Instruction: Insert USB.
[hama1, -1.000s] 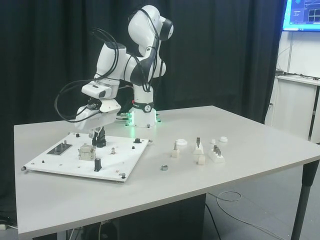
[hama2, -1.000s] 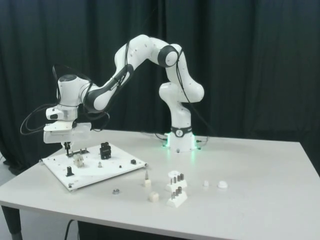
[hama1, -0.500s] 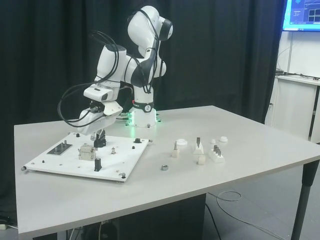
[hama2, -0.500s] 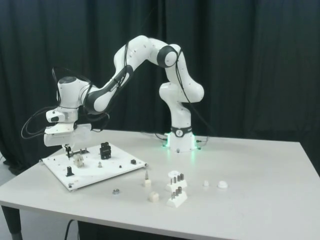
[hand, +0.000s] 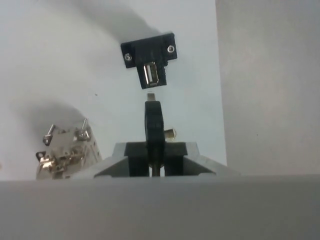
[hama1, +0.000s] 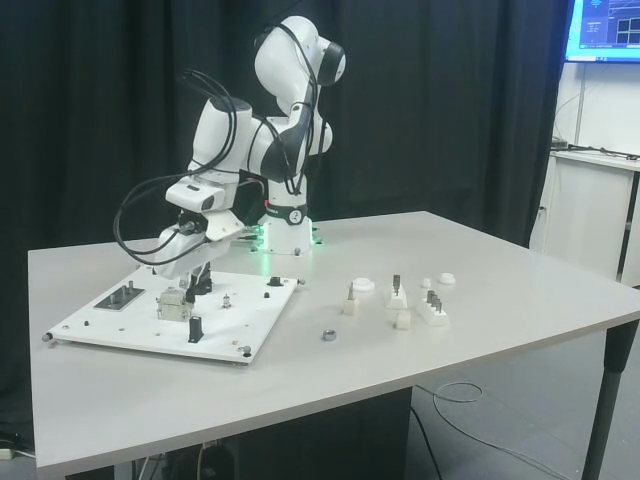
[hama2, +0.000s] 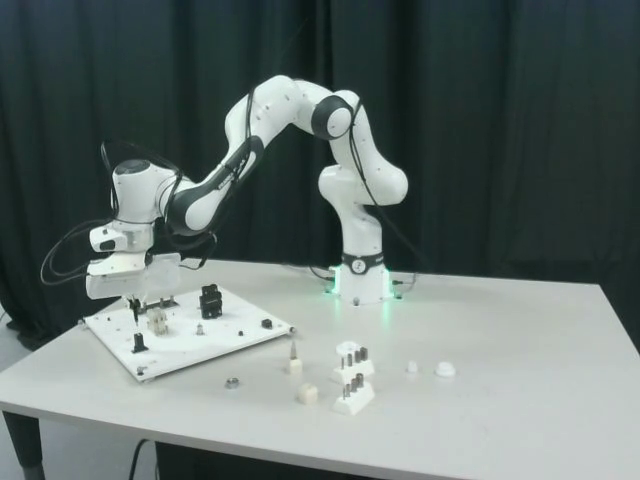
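My gripper (hand: 154, 150) is shut on a black USB plug (hand: 154, 125) whose metal tip points at the socket. The USB socket (hand: 148, 55) is a small black block with a metal port, screwed onto the white board (hand: 60, 60) near its edge. A short gap separates plug tip and port. In the room views the gripper (hama1: 188, 283) (hama2: 133, 303) hangs over the board (hama1: 250, 320), a little behind and above the socket (hama1: 195, 328) (hama2: 139, 343).
A metal fitting with screws (hand: 65, 150) (hama1: 172, 303) stands on the board close beside the gripper. A taller black block (hama2: 210, 298) and a grey slotted fixture (hama1: 120, 297) also stand there. On the grey table lie a nut (hama1: 327, 335) and white pin blocks (hama1: 432, 312).
The arm has carried the plug across the board, away from the taller black block and toward the small socket near the board's edge. The gripper has stayed shut on the plug.
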